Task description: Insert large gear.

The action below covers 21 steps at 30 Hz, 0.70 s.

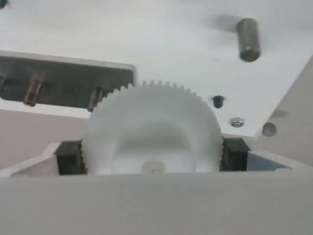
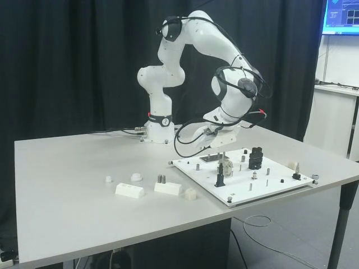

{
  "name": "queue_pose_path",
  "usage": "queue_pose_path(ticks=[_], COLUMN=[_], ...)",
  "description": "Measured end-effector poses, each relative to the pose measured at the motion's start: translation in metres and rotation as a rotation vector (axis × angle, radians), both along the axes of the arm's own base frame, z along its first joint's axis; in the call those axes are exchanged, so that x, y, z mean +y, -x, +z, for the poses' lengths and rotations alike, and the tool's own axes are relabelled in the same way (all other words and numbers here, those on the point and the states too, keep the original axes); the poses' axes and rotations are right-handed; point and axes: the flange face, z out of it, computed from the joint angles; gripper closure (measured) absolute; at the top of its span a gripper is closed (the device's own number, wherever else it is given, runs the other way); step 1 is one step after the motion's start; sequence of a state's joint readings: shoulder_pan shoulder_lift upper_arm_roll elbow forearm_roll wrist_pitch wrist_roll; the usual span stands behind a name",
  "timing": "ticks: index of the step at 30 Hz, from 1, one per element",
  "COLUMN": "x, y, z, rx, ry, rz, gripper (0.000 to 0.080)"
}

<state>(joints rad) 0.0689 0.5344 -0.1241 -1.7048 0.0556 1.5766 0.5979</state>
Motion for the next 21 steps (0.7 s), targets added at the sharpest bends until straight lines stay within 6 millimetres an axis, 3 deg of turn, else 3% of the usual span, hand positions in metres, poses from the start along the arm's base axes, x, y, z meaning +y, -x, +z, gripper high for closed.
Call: queue_pose_path(ticks=[21], x=[0.035], y=[0.066], z=[-0.005], rx=[-0.143], ry=[0.027], rz=[0.039], gripper=[0.0205])
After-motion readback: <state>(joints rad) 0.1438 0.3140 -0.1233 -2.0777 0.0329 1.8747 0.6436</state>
